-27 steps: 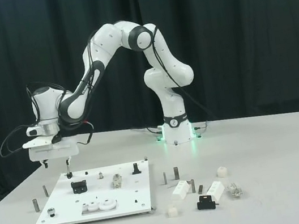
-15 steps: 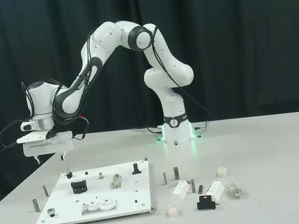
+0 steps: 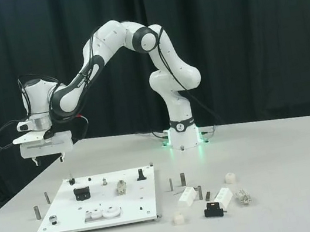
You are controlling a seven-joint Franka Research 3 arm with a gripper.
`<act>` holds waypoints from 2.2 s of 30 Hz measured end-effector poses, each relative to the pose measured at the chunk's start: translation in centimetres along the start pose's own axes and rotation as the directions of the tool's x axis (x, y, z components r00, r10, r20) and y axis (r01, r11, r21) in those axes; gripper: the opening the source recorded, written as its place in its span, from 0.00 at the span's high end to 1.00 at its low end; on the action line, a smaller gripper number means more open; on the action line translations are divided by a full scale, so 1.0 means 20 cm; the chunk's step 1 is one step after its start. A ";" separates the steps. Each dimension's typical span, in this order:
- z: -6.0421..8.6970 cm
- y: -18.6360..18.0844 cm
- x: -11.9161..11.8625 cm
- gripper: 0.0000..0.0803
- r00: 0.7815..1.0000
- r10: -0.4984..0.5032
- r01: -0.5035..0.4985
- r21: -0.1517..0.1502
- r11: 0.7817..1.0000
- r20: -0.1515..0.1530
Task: Remove Ethernet.
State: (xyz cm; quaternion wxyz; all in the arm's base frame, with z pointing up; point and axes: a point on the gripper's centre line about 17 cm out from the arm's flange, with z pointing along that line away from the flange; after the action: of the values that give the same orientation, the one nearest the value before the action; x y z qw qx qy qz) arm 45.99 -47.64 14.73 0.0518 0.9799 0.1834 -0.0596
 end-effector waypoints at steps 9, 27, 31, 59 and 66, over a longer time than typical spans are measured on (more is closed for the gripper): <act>-0.02 0.00 0.01 0.00 1.000 0.004 -0.004 0.006 1.000 -0.002; 0.06 -0.10 -0.02 0.00 1.000 0.022 -0.022 0.064 0.998 0.002; 0.08 -0.12 -0.03 0.00 1.000 0.008 -0.008 0.072 0.997 0.002; 0.30 -0.23 -0.10 0.00 1.000 0.027 -0.027 0.065 0.997 -0.002; 0.34 -0.26 -0.09 0.00 0.999 0.030 -0.029 0.055 0.998 -0.011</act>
State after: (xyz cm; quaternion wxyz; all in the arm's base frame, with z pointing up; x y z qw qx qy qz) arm 41.73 -44.29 7.84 0.0246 0.9838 0.1676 -0.0579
